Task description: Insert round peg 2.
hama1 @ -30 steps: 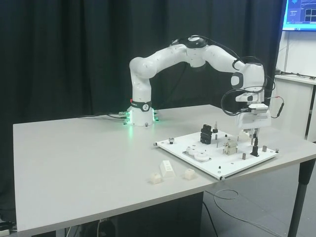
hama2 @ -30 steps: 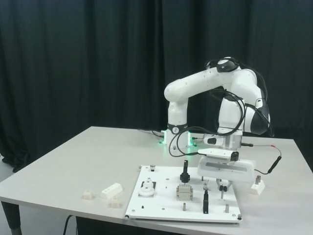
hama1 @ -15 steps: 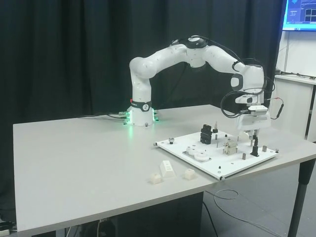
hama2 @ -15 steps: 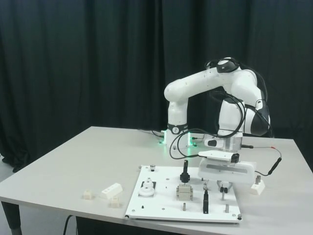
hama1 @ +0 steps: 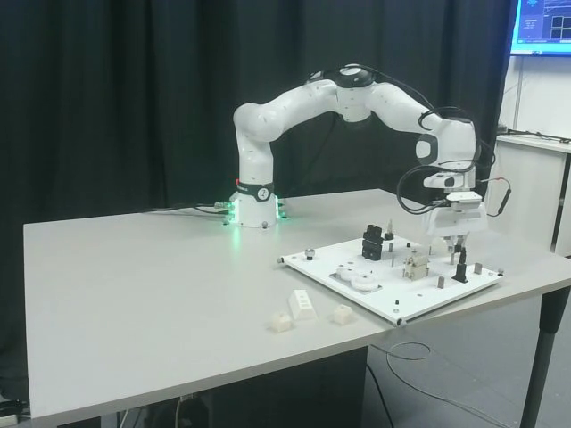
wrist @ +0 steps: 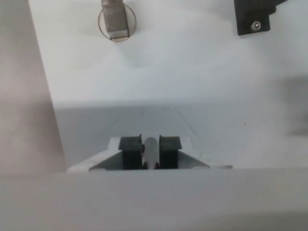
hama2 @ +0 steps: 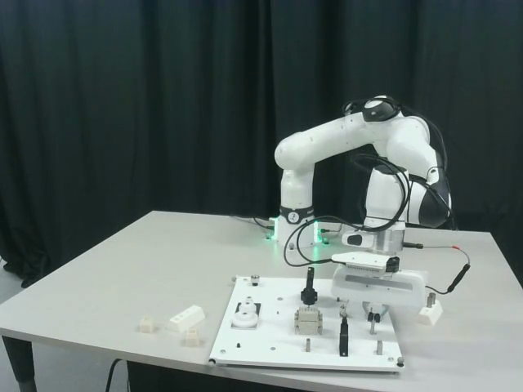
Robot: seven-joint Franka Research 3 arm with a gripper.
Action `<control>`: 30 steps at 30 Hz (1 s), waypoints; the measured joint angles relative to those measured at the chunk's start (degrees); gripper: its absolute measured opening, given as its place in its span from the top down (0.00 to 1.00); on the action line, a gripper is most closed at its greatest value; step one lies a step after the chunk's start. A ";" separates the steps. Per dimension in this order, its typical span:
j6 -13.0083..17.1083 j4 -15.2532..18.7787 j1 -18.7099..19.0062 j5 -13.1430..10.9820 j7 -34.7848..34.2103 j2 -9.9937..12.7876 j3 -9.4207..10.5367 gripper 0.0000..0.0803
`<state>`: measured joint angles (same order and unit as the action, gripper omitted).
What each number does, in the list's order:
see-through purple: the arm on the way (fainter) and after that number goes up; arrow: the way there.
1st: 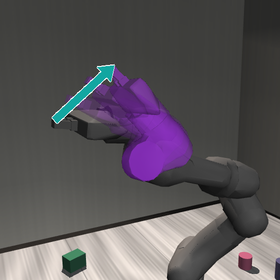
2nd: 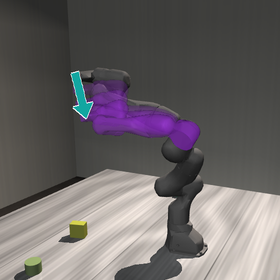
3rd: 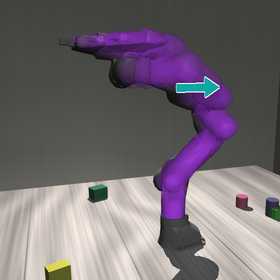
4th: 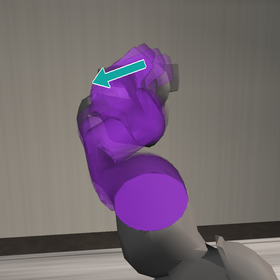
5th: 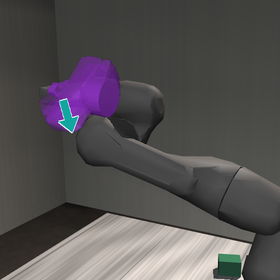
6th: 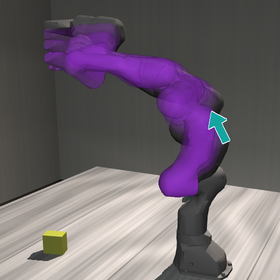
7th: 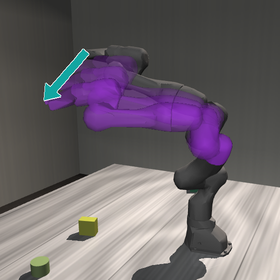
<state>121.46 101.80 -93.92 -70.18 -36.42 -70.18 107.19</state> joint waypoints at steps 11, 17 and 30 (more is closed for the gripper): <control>0.01 0.15 0.09 -0.06 0.00 0.04 -0.02 0.91; 0.01 0.27 0.43 -0.27 0.00 0.09 -0.02 0.91; 0.01 1.11 1.41 -0.86 -0.08 0.09 0.01 0.91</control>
<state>121.47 102.91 -92.51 -71.04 -36.50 -70.09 107.20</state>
